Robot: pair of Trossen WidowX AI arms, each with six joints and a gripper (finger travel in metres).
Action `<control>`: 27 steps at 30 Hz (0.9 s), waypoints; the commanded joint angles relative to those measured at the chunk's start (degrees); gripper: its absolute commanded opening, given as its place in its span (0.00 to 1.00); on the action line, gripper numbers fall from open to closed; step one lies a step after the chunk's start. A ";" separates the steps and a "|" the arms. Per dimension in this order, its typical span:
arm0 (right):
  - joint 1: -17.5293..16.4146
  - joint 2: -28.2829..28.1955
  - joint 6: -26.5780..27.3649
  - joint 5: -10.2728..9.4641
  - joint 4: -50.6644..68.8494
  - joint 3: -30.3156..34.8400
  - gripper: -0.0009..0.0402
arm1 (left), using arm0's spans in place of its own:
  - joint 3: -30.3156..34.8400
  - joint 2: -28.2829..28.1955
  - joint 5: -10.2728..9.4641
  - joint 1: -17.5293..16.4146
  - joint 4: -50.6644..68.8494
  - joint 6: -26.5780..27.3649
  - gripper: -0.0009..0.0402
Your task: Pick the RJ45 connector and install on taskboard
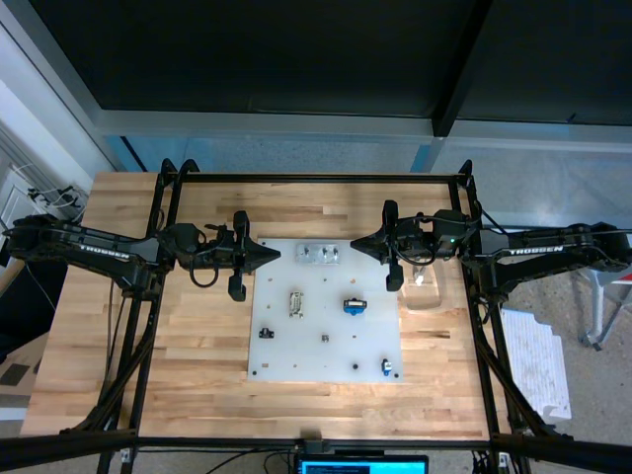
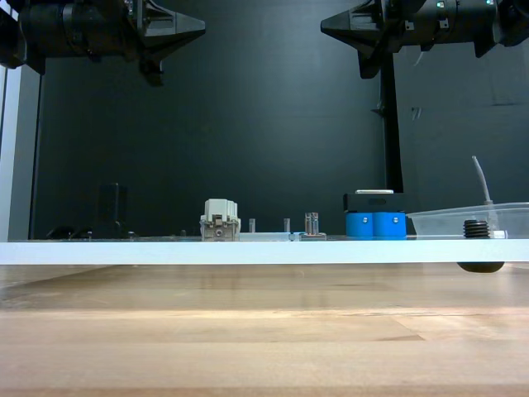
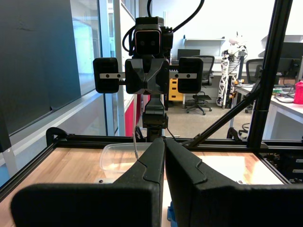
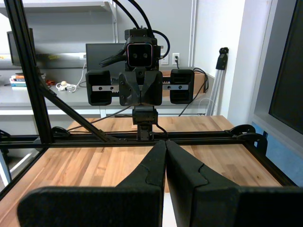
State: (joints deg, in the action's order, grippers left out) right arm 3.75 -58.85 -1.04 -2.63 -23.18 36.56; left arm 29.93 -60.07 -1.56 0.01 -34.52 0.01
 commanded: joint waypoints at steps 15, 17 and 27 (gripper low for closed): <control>0.00 0.00 -1.73 0.02 0.15 0.00 0.02 | 0.02 -0.02 0.02 0.00 0.00 -0.02 0.02; 0.02 0.07 -2.60 0.02 0.17 0.00 0.02 | 0.02 -0.04 0.02 -0.02 0.00 0.00 0.02; 0.92 5.18 -0.92 0.11 17.25 3.89 0.02 | 0.02 -0.02 0.02 0.00 0.00 0.00 0.02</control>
